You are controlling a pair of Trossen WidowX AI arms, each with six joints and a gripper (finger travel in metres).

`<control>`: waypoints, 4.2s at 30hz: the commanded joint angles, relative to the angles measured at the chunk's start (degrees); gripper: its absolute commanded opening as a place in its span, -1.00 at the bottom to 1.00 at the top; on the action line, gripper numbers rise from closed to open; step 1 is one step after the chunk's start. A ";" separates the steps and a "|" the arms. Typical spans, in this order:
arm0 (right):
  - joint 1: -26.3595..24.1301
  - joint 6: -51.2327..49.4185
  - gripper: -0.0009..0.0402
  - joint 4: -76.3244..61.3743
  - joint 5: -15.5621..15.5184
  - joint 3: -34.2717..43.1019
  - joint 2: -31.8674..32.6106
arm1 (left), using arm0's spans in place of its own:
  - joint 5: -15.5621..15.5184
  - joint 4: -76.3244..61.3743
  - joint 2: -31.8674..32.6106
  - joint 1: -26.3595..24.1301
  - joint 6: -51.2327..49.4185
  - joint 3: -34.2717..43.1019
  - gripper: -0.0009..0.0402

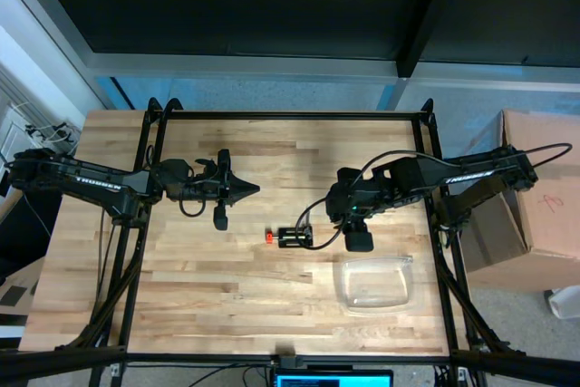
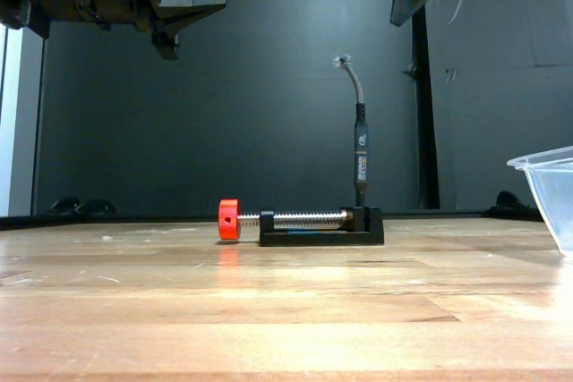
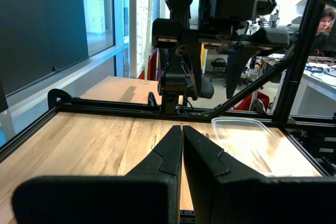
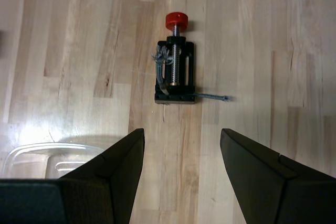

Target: Remove the USB-C connector from the USB-C receptacle and place in the container

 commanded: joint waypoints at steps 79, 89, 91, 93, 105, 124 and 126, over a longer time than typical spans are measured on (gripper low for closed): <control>0.35 0.02 -0.68 11.13 -0.15 -0.39 19.98 | 0.00 0.02 0.00 0.00 0.00 0.00 -0.96; 0.35 0.15 -0.93 11.15 -0.13 -0.39 19.96 | 0.00 0.02 0.00 0.00 0.00 0.00 -0.96; 0.33 0.13 -0.97 11.17 -0.13 -0.39 19.89 | 0.00 0.02 0.00 0.00 0.00 0.00 -0.96; 0.35 0.15 -0.95 11.17 -0.13 -0.39 19.82 | 0.00 0.02 0.00 0.02 0.00 0.00 -0.96; 0.28 0.15 -0.96 10.62 -0.15 1.11 17.64 | 0.00 0.02 0.00 0.00 0.00 0.00 -0.96; -0.13 -0.39 -0.96 8.83 -0.17 5.44 16.83 | 0.00 0.02 0.00 0.02 0.00 0.00 -0.96; -0.13 -0.35 -0.96 8.79 -0.17 5.44 16.83 | 0.00 0.02 0.00 0.02 0.00 0.00 -0.96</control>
